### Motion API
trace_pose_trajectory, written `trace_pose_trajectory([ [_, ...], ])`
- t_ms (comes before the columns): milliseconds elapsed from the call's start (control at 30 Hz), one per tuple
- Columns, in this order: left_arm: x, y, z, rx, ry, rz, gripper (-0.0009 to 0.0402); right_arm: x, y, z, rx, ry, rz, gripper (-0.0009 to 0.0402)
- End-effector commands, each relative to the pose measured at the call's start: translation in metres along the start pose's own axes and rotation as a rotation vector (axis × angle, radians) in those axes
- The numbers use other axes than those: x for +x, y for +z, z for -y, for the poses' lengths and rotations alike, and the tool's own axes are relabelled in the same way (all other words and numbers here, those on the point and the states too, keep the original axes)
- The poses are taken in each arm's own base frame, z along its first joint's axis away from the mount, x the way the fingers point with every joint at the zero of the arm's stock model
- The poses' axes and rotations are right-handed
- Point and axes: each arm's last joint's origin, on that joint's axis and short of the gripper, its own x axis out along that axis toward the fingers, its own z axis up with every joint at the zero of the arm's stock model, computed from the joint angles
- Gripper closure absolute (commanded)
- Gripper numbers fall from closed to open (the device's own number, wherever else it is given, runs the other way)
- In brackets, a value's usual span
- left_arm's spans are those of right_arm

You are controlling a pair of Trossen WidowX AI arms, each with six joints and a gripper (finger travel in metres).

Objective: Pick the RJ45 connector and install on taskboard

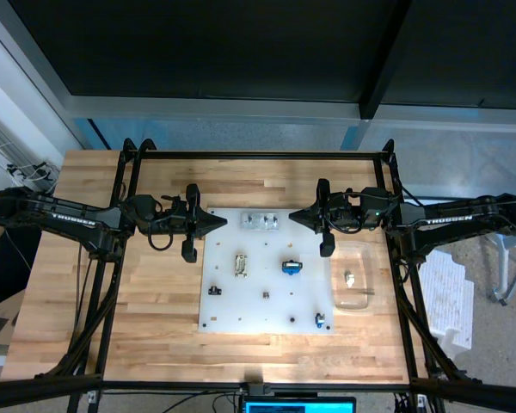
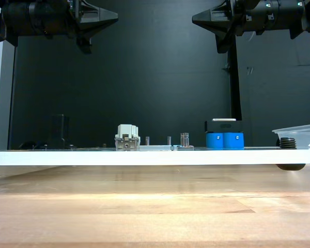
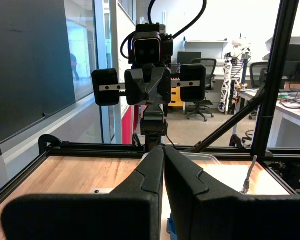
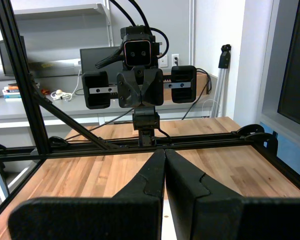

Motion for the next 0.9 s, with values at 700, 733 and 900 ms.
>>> trace_pose_trajectory([
  [700,0.0000,0.0002,0.0000,0.000,0.000,0.001,0.0393,-0.0002,-0.0050,0.0003,0.001,-0.003,-0.050,0.0393],
  [733,0.0001,0.0001,0.0000,0.000,0.000,0.000,0.0393,-0.0002,-0.0050,0.0003,0.001,-0.003,-0.050,0.0393],
  [900,0.0000,0.0002,-0.0001,0.000,0.000,0.001,0.0393,-0.0001,-0.0052,0.0004,0.001,-0.004,-0.051,0.0393],
])
